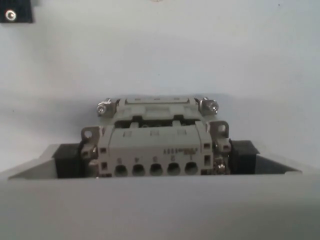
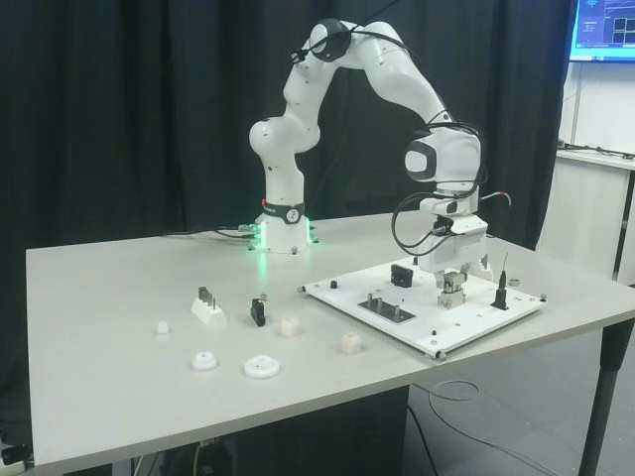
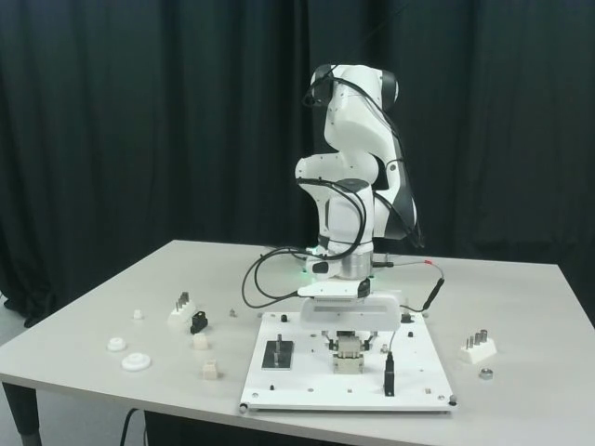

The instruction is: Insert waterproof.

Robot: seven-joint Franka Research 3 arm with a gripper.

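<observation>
White arm (image 2: 397, 89), white board (image 3: 418, 386), grey connector (image 1: 155, 150), grey table (image 2: 119, 327), black curtain (image 3: 139, 121).

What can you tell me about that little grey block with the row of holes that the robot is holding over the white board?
The grey connector looks like moulded plastic, a blocky body with five round holes in a row along one face and small metal screws at its corners. It sits level between the black fingers of the gripper, which press it from both sides. Under it sits a matching grey part with two screws. In the room views it is low over the white board.
</observation>
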